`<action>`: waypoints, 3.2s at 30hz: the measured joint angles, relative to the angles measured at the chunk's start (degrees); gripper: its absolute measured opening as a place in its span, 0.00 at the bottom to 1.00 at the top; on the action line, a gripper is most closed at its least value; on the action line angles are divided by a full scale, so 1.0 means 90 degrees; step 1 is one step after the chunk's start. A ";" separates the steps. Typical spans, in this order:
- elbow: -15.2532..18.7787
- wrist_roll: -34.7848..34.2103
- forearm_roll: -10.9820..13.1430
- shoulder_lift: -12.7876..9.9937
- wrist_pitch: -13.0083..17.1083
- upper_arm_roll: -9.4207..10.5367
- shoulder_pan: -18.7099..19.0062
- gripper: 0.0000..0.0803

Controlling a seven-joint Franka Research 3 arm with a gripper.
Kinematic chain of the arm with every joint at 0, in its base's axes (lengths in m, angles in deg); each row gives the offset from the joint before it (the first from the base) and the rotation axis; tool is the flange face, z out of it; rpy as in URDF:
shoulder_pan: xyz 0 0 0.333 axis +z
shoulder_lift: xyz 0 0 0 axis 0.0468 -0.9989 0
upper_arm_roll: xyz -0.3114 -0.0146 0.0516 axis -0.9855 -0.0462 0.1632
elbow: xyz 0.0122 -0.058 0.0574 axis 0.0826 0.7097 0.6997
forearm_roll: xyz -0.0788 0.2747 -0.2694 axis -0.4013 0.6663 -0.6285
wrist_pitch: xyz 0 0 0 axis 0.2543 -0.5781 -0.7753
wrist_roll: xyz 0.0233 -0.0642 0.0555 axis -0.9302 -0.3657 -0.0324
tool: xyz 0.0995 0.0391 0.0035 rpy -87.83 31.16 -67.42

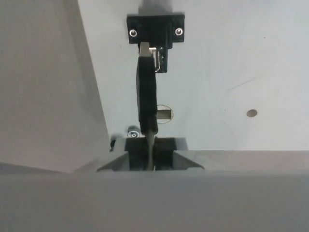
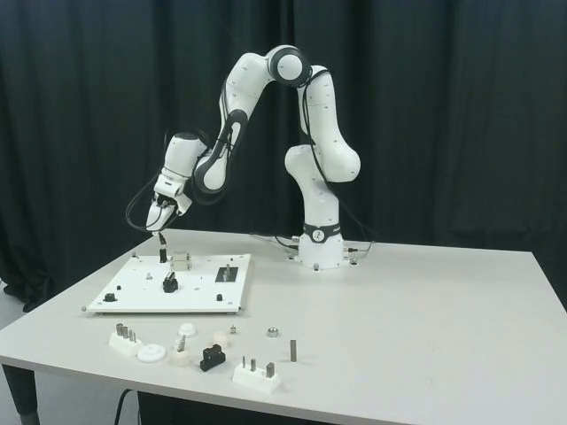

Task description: Insert USB.

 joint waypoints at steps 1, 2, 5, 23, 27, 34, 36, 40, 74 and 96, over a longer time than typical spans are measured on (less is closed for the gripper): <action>0.0001 0.0009 0.0000 0.0000 0.0000 0.0000 -0.0006 0.03; 0.0003 0.0017 0.0000 0.0000 0.0000 0.0000 -0.0011 0.03; 0.0004 0.0022 0.0000 0.0000 0.0000 0.0000 -0.0018 0.03; -0.0026 0.0047 0.0004 -0.0081 0.0178 0.0114 -0.0016 0.03; -0.0034 0.0045 0.0005 -0.0168 0.0286 0.0122 -0.0016 0.03; -0.0056 0.0005 0.0005 -0.0328 0.0475 0.0137 -0.0017 0.03; -0.0058 -0.0017 0.0005 -0.0357 0.0521 0.0137 -0.0018 0.03; -0.0059 -0.0043 0.0005 -0.0376 0.0559 0.0137 -0.0024 0.03; -0.0056 -0.0031 -0.0007 -0.0367 0.0562 0.0116 -0.0131 0.03; -0.0050 -0.0031 -0.0008 -0.0343 0.0561 0.0133 -0.0131 0.03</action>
